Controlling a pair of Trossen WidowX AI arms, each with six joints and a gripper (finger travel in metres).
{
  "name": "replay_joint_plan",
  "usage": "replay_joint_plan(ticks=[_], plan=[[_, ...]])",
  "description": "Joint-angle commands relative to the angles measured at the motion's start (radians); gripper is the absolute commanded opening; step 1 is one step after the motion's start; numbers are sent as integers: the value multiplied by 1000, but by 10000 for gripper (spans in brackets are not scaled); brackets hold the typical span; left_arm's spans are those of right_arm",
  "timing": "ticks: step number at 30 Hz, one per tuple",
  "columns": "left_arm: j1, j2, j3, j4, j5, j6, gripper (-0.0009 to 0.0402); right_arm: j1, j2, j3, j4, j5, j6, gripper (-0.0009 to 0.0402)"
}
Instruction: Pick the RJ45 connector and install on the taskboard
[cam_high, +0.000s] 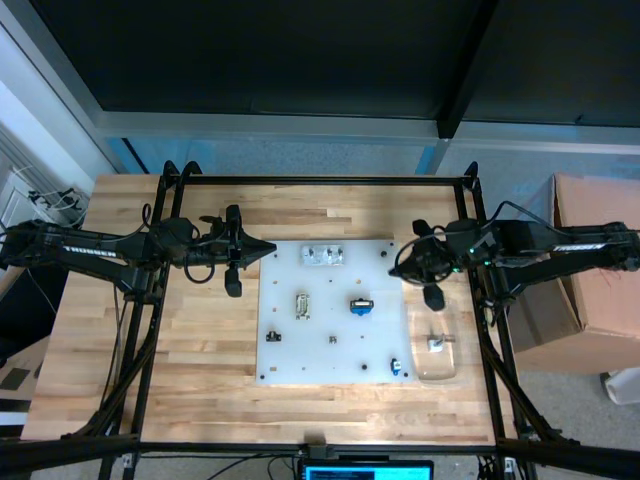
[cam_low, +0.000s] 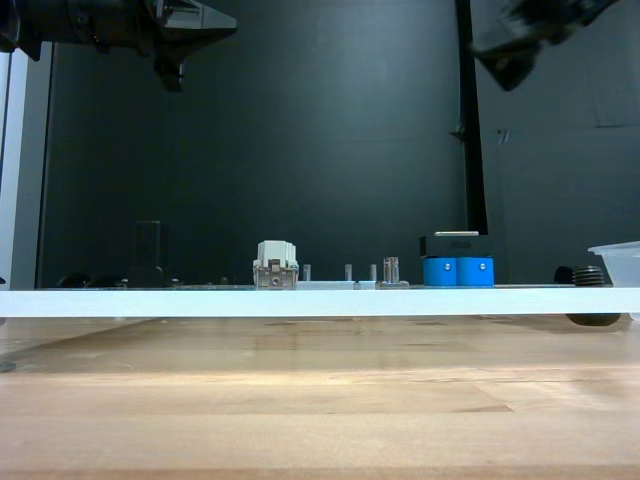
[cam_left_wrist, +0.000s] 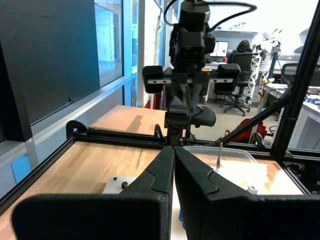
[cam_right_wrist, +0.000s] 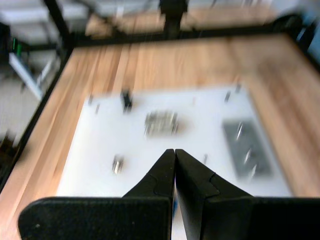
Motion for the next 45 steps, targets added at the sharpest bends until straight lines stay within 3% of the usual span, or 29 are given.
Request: replay_joint_plan(ticks=[1, 14, 22, 37, 45], plan=[[0, 0, 0, 0, 0, 0, 0, 36, 1, 58, -161, 4, 9, 0], [0, 0, 0, 0, 0, 0, 0, 217, -1, 122, -598, 34, 171, 0], [0, 0, 0, 0, 0, 0, 0, 361, 0, 122, -724, 116, 299, 0], [0, 0, 0, 0, 0, 0, 0, 364, 10, 98, -765, 135, 317, 2], [0, 0, 0, 0, 0, 0, 0, 364, 35, 28, -767, 156, 338, 62]])
